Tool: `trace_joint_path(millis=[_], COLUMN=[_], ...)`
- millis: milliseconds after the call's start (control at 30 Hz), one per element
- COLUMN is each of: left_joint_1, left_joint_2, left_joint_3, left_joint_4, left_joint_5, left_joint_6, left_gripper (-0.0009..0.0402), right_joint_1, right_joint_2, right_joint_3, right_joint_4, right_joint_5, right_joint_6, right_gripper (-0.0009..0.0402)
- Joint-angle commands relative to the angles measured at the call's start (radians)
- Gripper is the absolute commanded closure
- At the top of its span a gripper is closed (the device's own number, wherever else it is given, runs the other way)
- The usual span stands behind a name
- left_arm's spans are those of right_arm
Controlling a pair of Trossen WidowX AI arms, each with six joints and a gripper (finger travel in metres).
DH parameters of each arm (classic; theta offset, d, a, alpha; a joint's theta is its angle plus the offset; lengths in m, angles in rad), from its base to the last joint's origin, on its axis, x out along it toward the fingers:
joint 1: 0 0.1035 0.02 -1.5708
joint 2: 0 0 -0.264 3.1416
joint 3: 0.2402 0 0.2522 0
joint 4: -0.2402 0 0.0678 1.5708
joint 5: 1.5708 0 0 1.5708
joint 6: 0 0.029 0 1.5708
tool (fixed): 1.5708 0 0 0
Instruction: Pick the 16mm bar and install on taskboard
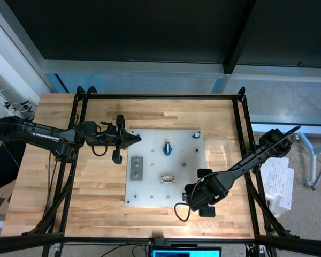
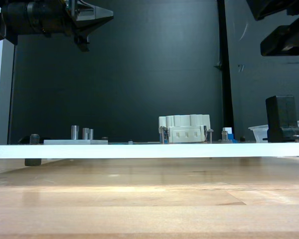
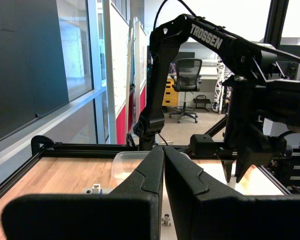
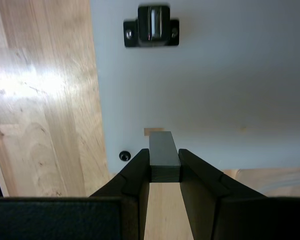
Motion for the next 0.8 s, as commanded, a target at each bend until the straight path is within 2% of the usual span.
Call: trace_joint_path(millis=[33,800], left_joint_1=[0.000,0.000], left_joint_2=[0.000,0.000], left_joint_3=[0.000,0.000], left_joint_4=[0.000,0.000], left_joint_5=[0.000,0.000], left_joint_6=[0.000,0.000], left_gripper=[0.0393,0.0393], right_joint_1=[0.004,0.008], right_joint_2=[0.000,0.000], right_joint_3=[-0.009,-0.029], right_joint_4=[0.006,0.038], right_joint_5=[0.001,0.001], right_joint_6=[0.001,0.004], right_gripper=[0.0391,0.0391])
